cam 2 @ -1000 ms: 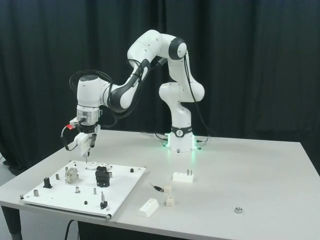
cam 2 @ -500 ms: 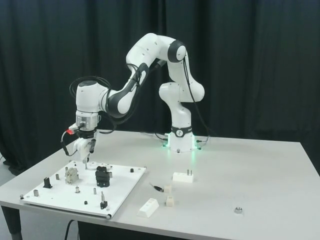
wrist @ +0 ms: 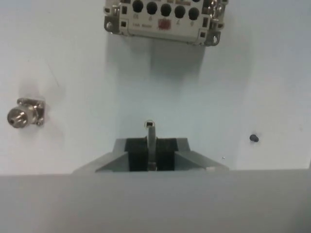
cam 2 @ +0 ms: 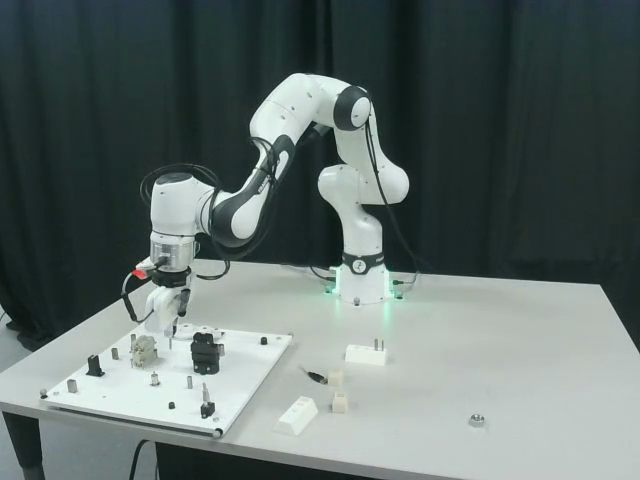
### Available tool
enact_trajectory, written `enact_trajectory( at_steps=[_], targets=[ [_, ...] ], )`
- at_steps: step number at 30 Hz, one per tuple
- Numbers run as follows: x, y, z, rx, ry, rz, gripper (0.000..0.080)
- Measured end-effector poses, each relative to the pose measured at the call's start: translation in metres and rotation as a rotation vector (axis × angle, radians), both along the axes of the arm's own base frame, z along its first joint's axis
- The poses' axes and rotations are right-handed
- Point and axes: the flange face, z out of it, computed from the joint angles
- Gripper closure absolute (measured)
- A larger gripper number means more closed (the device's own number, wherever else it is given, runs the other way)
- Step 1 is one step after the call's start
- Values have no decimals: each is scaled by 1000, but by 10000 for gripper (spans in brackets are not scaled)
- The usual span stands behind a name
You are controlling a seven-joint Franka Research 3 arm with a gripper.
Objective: Insert square peg 1.
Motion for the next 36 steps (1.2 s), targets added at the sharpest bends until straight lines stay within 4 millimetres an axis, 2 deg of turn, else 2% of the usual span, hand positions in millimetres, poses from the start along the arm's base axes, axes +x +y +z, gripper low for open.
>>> enact_trajectory(
  at_steps=[36],
  targets=[
    [0,1,-26,15,2,-26,771]
  ],
)
